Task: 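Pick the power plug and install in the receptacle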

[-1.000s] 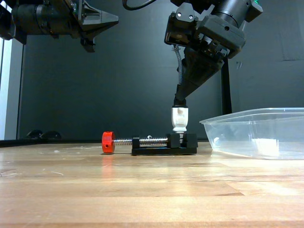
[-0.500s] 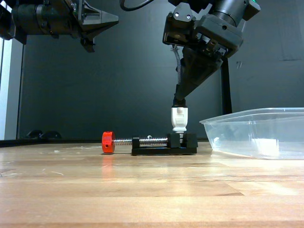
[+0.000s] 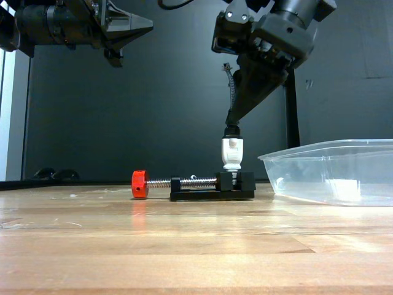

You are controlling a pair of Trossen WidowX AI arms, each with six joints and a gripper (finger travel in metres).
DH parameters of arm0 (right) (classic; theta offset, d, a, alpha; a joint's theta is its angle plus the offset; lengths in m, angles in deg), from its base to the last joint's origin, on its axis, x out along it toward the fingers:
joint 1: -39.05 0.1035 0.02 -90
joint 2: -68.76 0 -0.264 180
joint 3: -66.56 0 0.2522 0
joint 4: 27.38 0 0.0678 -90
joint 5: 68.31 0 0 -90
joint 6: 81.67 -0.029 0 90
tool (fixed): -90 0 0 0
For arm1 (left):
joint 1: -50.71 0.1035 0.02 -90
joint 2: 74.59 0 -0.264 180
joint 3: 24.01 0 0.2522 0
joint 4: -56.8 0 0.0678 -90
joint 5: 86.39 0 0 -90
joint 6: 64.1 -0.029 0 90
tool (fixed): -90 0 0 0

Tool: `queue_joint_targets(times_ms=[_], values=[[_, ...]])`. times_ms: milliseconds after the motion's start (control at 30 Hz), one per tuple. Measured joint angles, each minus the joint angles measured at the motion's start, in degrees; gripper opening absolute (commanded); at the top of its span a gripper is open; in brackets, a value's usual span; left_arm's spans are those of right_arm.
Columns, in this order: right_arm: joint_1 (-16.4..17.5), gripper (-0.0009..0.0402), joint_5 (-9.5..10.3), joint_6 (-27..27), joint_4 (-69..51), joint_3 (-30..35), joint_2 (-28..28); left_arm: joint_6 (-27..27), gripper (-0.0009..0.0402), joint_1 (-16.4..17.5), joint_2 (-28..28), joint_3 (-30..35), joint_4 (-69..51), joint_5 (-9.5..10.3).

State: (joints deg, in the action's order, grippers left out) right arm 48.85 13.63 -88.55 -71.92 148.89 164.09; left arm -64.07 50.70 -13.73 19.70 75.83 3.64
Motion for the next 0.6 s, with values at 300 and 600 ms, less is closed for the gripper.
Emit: queue_joint_targets(times_ms=[300,600], values=[[0.11,0.0184,0.15,-0.07,-4.00,0.11,-4.61,-0.02,0.0000,0.00,0.00,0.00,0.04,0.02],[0.17,0.0156,0.17,-0.07,-5.64,-0.42,-7.96,-0.02,0.0000,0.00,-0.02,-0.02,0.02,0.02]])
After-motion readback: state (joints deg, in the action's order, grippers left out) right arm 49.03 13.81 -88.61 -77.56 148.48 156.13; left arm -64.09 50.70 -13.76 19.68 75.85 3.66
